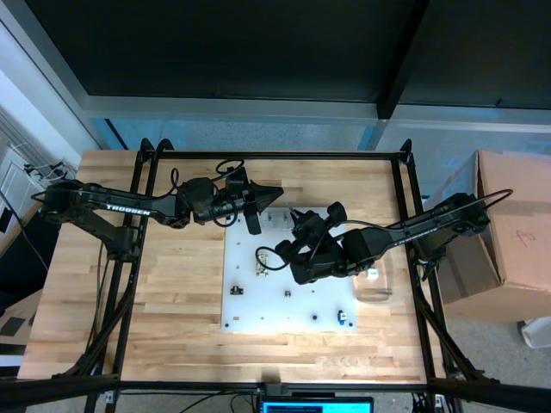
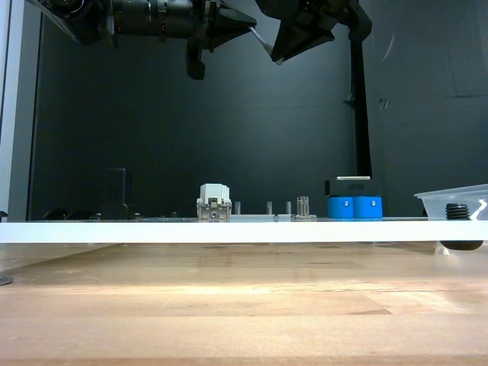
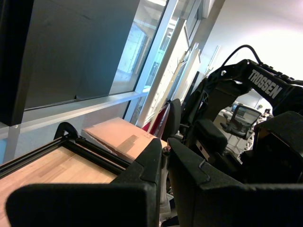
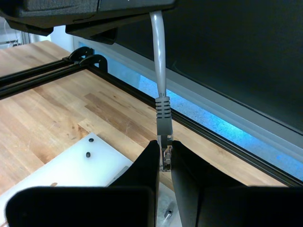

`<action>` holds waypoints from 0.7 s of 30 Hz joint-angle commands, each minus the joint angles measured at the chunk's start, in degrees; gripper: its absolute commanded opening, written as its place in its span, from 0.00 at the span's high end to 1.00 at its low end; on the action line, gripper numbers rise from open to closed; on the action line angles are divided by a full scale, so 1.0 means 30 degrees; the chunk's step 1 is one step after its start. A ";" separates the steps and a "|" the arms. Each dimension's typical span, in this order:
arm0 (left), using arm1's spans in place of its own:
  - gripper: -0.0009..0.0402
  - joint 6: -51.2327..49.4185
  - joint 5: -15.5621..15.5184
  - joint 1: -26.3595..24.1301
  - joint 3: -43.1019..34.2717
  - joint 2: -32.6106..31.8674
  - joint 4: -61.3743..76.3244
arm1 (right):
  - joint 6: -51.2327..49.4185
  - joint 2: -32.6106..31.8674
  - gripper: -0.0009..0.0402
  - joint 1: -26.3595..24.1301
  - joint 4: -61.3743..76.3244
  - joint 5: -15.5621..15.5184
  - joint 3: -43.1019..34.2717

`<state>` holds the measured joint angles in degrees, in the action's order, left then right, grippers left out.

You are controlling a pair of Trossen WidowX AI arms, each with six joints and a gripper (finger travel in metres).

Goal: Pick the RJ45 connector and install on the taskboard

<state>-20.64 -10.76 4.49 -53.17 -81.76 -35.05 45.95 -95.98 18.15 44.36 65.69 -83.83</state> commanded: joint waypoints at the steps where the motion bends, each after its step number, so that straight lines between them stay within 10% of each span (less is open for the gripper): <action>1: 0.98 -0.0007 0.0102 -0.0007 0.0007 0.0007 0.0007 | -0.0058 0.0233 0.81 0.0000 -0.0015 -0.0597 0.0000; 15: 0.98 -0.0015 0.0641 -0.0044 0.0007 0.0007 0.0736 | -0.0699 0.2557 0.48 -0.0007 0.3235 -0.5355 0.0000; 21: 0.98 0.1574 0.3701 0.0000 0.0007 0.0007 0.0911 | -0.3381 0.3242 0.51 -0.0962 0.3432 -0.8808 0.0000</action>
<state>-17.98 -1.78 4.40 -53.15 -81.71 -32.67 37.32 -86.54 16.16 54.74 41.91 -83.83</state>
